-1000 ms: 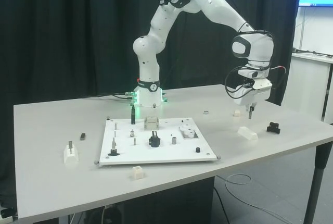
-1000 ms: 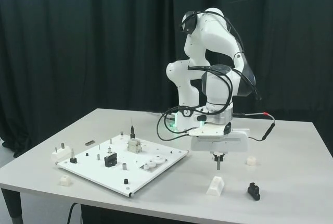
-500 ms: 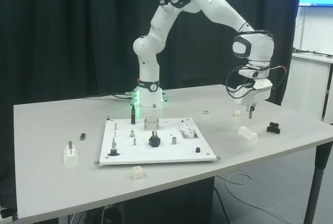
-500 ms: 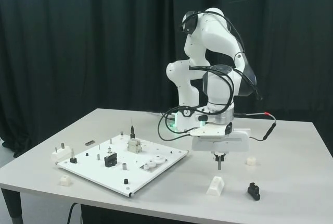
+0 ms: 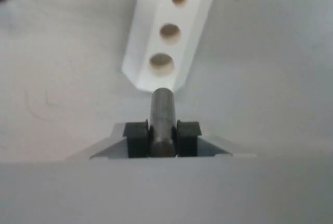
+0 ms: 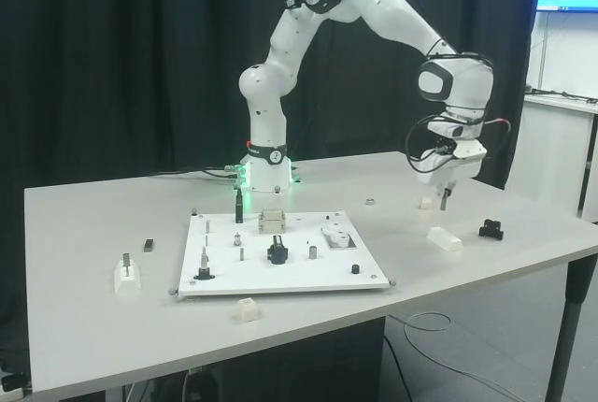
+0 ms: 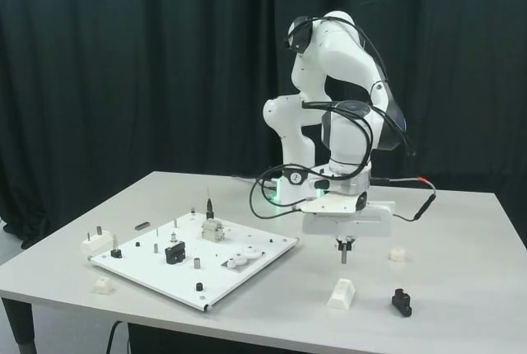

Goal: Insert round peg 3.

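Observation:
My gripper (image 5: 162, 139) is shut on a grey round peg (image 5: 162, 120), which hangs upright from the black fingertips (image 5: 136, 136). In the wrist view the peg's free end points at a white holder block (image 5: 171, 31) with a row of round holes. The room views show the gripper (image 7: 343, 249) well above that block (image 7: 341, 293) on the grey table, with the peg (image 6: 444, 200) clear of the block (image 6: 445, 239). The white assembly board (image 6: 280, 257) with its parts lies to the side, away from the gripper.
A small black part (image 6: 491, 228) and a small white block (image 7: 398, 253) sit near the holder. More white blocks lie by the board (image 6: 247, 308) and at its far side (image 6: 127, 277), one holding a peg. The table edge runs close to the holder.
The gripper has risen with the peg, from just above the white holder block to well clear of it.

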